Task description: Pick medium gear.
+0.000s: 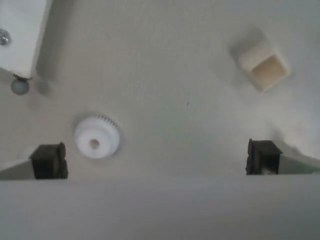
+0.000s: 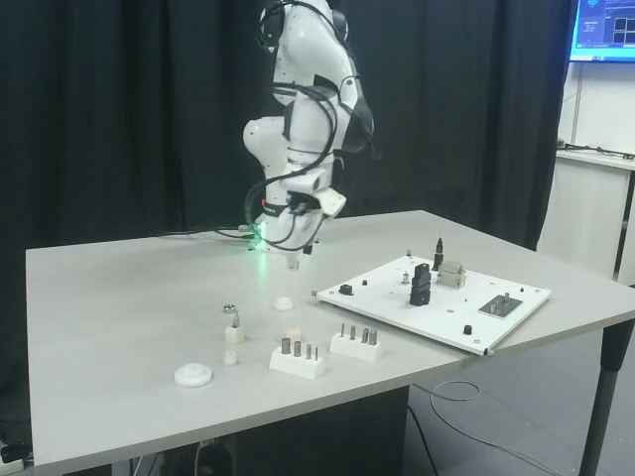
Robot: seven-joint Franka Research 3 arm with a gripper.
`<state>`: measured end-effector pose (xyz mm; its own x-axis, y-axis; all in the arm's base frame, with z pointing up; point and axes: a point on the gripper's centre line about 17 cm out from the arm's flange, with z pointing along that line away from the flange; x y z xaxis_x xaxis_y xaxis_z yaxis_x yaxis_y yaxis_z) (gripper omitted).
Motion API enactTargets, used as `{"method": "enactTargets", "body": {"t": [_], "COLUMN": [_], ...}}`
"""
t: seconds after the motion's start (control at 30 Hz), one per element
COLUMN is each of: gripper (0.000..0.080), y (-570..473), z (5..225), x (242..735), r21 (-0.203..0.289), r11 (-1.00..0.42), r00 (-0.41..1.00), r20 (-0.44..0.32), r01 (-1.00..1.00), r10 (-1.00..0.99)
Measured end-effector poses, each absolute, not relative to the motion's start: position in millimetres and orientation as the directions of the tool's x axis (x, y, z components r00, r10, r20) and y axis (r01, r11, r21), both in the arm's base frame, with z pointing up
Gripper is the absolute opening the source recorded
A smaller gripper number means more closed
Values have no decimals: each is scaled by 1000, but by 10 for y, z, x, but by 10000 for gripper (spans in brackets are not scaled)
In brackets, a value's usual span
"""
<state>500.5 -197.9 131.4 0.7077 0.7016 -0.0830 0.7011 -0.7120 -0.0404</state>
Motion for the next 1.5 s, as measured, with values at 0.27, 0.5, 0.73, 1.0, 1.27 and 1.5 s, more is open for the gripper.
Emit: {"method": "enactTargets", "body": {"t": [0.27, 0.5, 0.73, 1.0, 1.27, 1.5], "gripper": [800, 800, 800, 800, 800, 800], "y": [-2044, -2016, -1987, -1945, -1951, -1963], "z": [1007, 731, 539, 425, 302, 194], "x": [4774, 4542, 4384, 4303, 4256, 4259], "r21": [-26, -19, 0, -2, -9, -2], "r11": [-798, -822, -835, -857, -869, -878], "r00": [796, 821, 835, 857, 869, 877], "r20": [-57, -41, -27, -13, -23, -28], "r01": [602, 569, 550, 515, 494, 479], "r10": [603, 569, 549, 515, 494, 479]}}
